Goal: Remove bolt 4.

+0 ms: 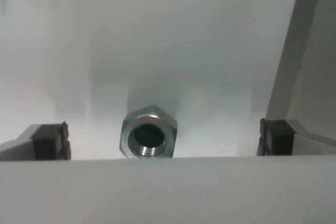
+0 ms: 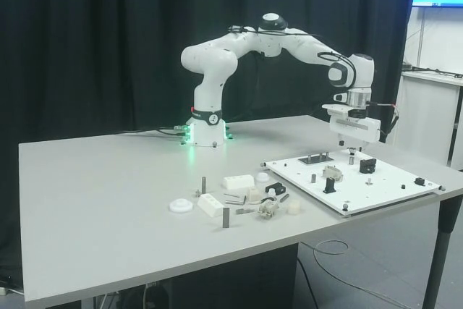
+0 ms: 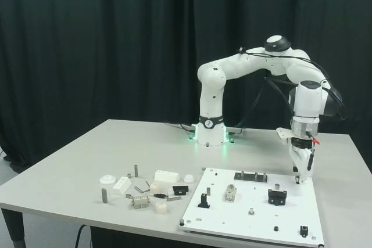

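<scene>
Worktop (image 3: 70, 172) is carrying the white board (image 3: 244, 216); loose parts are lying beside the board's near-left edge. Arm is hanging over the board's far right corner, end effector (image 3: 302, 173) pointing straight down, fingers spread wide and gripping nothing. Bolt 4 (image 1: 148, 134) is sitting directly beneath, centred between the fingertips, axis vertical, hollow threaded hex top facing up. Its lower part is being cut off in the wrist view; too small to make out in the room views.
</scene>
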